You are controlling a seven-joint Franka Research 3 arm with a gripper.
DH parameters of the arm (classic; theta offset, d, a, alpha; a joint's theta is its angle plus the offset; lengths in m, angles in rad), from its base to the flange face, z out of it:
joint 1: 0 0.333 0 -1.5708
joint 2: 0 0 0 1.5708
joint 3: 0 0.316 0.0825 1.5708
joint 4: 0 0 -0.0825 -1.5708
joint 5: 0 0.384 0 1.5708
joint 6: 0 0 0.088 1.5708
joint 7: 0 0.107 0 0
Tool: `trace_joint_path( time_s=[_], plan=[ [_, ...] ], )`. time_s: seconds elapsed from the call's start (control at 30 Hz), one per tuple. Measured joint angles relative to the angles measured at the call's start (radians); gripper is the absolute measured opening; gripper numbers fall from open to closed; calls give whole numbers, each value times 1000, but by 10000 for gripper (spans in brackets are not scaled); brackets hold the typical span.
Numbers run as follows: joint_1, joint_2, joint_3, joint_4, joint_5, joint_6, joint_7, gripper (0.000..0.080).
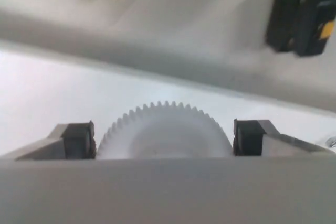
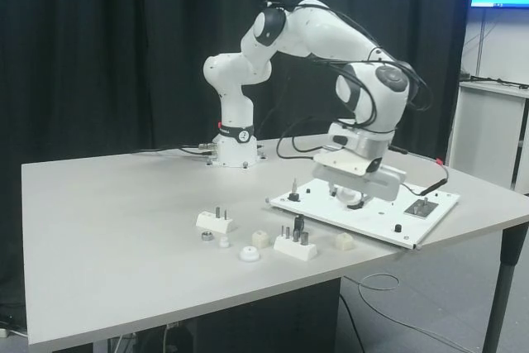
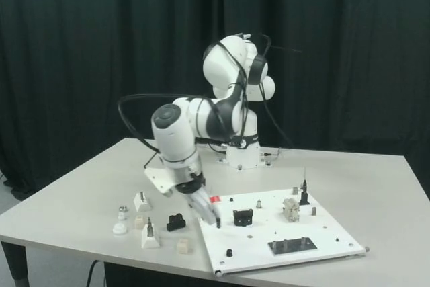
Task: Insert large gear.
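While the arm hangs over the near part of the white board, the gripper holds the large gear between its two black finger pads, one on each side of the toothed rim, both touching it. One gear is held and no second large gear shows in any view. It is white and lies flat between the pads, teeth pointing outward. That flat, level hold is judged deliberate: it keeps the bore vertical so the gear can drop onto an upright shaft.

In the first room view the gripper hovers just above the board; whether the gear touches the surface cannot be told. The second room view shows the gripper tilted down near the board's left edge, beside a black block on the board. The receiving shaft is not identifiable, and the gear is judged not yet seated.

The board lies flat on the grey table, near the arm base, presumably to keep its posts within easy reach. At least three upright pins and one dark plate are visible on it.

Off the board, loose parts sit in a cluster on the table: in the first room view, four pale blocks, one small white round piece and one small dark ring.
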Motion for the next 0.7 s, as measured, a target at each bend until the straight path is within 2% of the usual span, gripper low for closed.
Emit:
trace_joint_path(
  time_s=[0.37,0.7],
  plan=[
    [51,-48,57,-56,-31,62,128,577],
    [134,-78,64,-91,-38,121,250,577]
  ],
)
